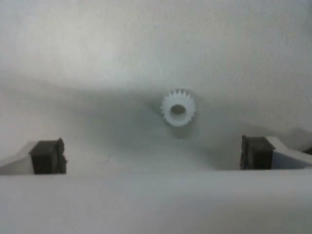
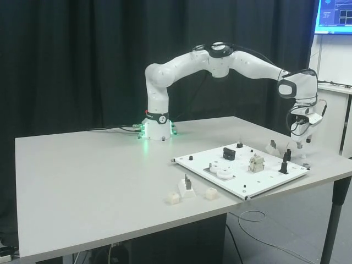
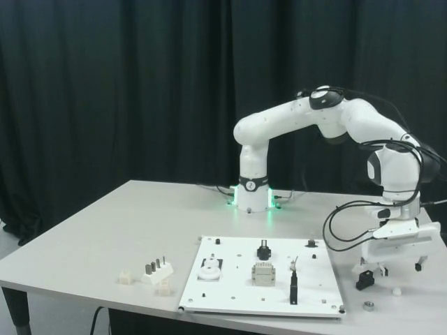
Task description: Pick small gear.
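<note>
Your jaws (image 1: 153, 155) are spread wide and hold nothing: in the wrist view the two black fingertips (image 1: 48, 157) stand well apart, each clear of the gear (image 1: 178, 108). The white gear lies flat on the grey tabletop (image 1: 146, 48), its bore facing up and its teeth showing round the rim, and it sits between the lines of the two fingertips, nearer one of them than the other.

In the second room view the gripper (image 3: 395, 264) hangs low over the tabletop (image 3: 105, 230) at about 3 o'clock from the white board (image 3: 230, 293), just off the board's edge. The gear (image 3: 396, 291) is the small white spot on the tabletop below the gripper. In the first room view the arm (image 2: 220, 63) reaches out from its base, with green light at its foot, and the gripper (image 2: 301, 149) points down at the tabletop's far corner, beyond the board (image 2: 258, 184). Small white blocks (image 2: 187, 190) lie on the tabletop, well apart from the gear.
</note>
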Robot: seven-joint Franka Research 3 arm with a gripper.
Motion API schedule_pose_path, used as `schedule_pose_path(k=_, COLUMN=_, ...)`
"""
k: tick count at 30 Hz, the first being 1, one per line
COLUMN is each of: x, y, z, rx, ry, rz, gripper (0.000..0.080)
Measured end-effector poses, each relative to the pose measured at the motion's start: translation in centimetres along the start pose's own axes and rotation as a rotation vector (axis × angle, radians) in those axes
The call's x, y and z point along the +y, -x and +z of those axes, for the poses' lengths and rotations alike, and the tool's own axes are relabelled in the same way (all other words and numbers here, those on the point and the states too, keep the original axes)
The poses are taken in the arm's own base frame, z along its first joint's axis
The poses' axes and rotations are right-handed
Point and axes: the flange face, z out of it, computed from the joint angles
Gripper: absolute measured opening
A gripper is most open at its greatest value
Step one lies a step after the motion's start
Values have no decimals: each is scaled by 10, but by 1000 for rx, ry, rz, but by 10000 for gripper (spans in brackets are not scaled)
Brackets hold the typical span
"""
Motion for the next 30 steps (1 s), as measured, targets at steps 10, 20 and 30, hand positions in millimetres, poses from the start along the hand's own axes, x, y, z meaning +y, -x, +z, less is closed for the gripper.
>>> schedule_pose_path(k=10, x=1, y=-4, z=15, rx=19, ry=14, rz=-6, gripper=800)
schedule_pose_path(k=20, x=2, y=-7, z=28, rx=13, ry=15, rz=-3, gripper=800)
schedule_pose_path(k=30, x=-1, y=-4, z=36, rx=15, ry=13, rz=-9, gripper=800)
